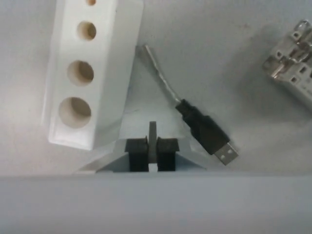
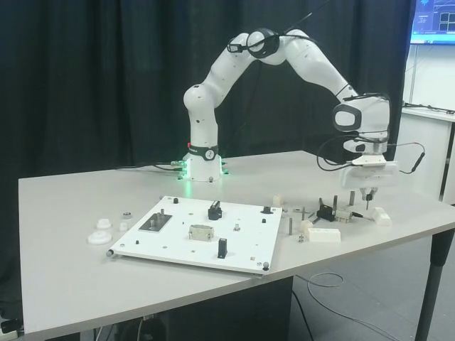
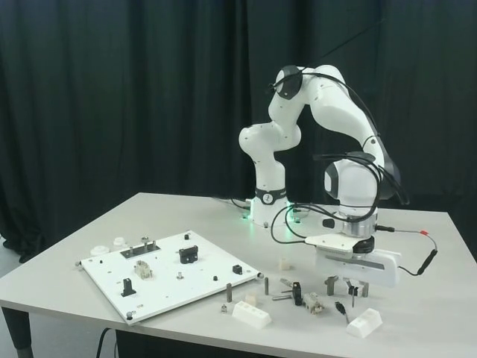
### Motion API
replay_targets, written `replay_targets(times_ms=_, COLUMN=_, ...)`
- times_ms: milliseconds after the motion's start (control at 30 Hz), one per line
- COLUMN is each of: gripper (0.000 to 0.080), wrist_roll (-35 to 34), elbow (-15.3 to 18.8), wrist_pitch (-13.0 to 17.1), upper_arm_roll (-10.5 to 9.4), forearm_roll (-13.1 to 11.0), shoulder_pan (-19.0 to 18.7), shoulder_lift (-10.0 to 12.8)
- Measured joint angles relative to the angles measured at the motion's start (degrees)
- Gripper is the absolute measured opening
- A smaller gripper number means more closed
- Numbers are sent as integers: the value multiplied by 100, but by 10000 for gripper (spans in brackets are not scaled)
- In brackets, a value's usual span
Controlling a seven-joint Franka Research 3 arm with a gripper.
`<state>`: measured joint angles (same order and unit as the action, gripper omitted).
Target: Place square peg 1.
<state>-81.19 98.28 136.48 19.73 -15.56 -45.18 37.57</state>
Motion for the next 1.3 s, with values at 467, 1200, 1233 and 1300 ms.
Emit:
replay_targets(times_ms=467, gripper=34, wrist_roll=26, elbow=-68, wrist_pitch=0, upper_arm_roll=-17, forearm_roll=0, shoulder_pan=-44, shoulder_lift=108)
replay_targets(times_ms=1200, gripper=791, wrist_roll=163, elbow=-96, wrist_pitch=-5, upper_arm_roll=-19, forearm_roll=0, shoulder_pan=-21, shoulder_lift=114)
replay_targets(times_ms=1233, gripper=791, wrist_roll=163, elbow=-97, wrist_pitch=-5, upper_arm_roll=-19, forearm_roll=0, shoulder_pan=-20, shoulder_lift=114)
replay_targets(times_ms=1300, gripper=791, wrist_roll=165, elbow=-99, wrist_pitch=-5, upper_arm_roll=-17, forearm_roll=0, shoulder_pan=-16, shoulder_lift=114)
